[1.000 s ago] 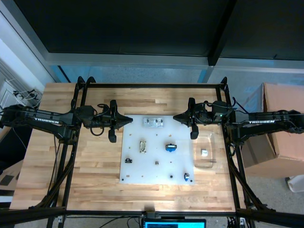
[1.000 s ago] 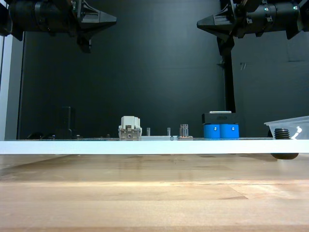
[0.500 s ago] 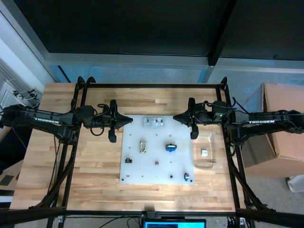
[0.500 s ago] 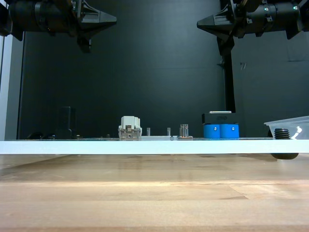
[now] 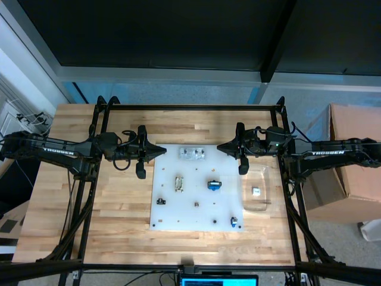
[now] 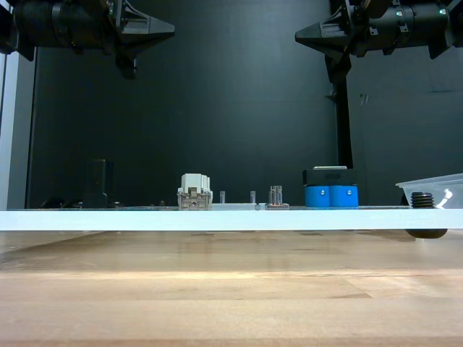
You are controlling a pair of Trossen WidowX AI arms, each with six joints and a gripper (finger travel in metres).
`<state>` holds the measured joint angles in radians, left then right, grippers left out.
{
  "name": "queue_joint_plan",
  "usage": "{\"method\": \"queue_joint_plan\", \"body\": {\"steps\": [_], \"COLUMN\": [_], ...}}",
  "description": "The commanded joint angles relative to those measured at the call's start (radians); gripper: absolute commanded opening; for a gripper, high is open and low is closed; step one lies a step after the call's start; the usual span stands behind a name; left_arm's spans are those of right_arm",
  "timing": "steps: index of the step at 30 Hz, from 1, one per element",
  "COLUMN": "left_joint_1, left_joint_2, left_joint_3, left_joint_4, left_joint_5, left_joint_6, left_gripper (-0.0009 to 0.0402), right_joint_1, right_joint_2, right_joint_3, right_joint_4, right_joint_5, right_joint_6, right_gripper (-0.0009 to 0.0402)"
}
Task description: Pick the RJ45 connector and install on the taskboard
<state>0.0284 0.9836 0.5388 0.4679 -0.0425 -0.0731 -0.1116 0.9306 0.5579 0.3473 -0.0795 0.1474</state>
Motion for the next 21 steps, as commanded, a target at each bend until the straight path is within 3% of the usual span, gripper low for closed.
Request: {"method": "queue_joint_plan", "body": {"steps": [1, 15, 17, 21], "left_joint_1": [0.0, 0.0, 0.0, 0.0], "left_joint_2": [0.0, 0.0, 0.0, 0.0], "left_joint_3": [0.0, 0.0, 0.0, 0.0], "left_joint_4": [0.0, 0.0, 0.0, 0.0], "left_joint_5": [0.0, 0.0, 0.0, 0.0], "left_joint_6": [0.0, 0.0, 0.0, 0.0], "left_gripper": [0.0, 0.0, 0.0, 0.0], "right_joint_1": [0.0, 0.01, 0.032, 0.088], "right_joint_2": [0.002, 0.005, 0.005, 0.005], "right_joint_3": [0.0, -0.003, -0.01, -0.026], "right_joint_4": [0.0, 0.047, 0.069, 0.089], "right_joint_5": [0.0, 0.003, 0.023, 0.115], "right_joint_6": [0.001, 0.0, -0.005, -0.011], "right_gripper": [0.0, 0.0, 0.0, 0.0]}}
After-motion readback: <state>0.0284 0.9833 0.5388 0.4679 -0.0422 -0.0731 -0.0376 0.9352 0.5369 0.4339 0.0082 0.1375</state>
